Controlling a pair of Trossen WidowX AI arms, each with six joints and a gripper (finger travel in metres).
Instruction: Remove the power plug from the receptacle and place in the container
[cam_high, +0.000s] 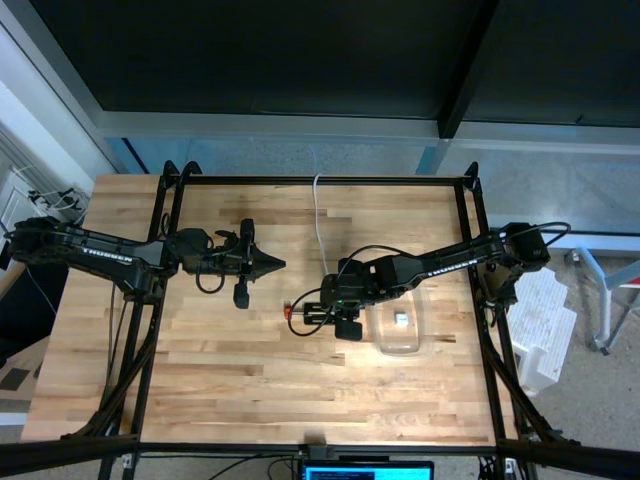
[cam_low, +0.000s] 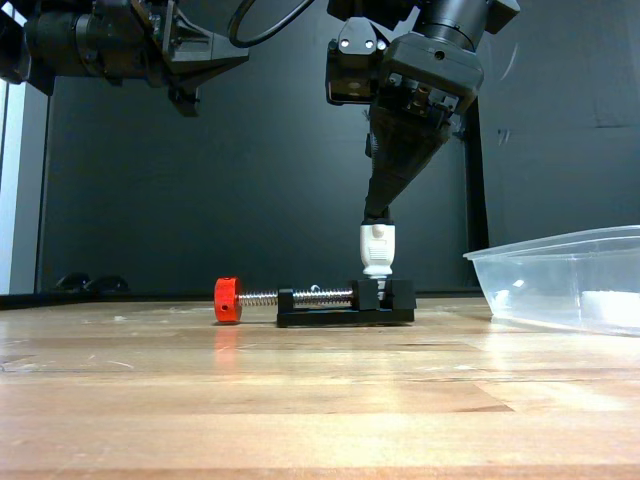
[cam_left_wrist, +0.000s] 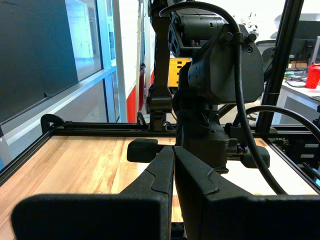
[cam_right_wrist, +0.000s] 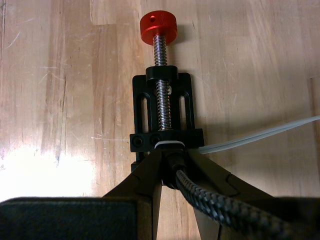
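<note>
Right gripper (cam_low: 377, 210) points down, jaws pinching the plug (cam_right_wrist: 173, 162) seated in the clamped receptacle (cam_low: 377, 250) for a straight pull. The container (cam_low: 560, 265) sits at 3 o'clock. Left gripper (cam_high: 272, 265) parks at 10 o'clock, jaws closed.

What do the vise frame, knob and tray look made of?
Vise frame: matte black, likely metal. Knob: matte red, metal or plastic. Container: clear glossy plastic, see-through walls. Right gripper pinches the power plug at the receptacle; left gripper hangs raised at left.
</note>
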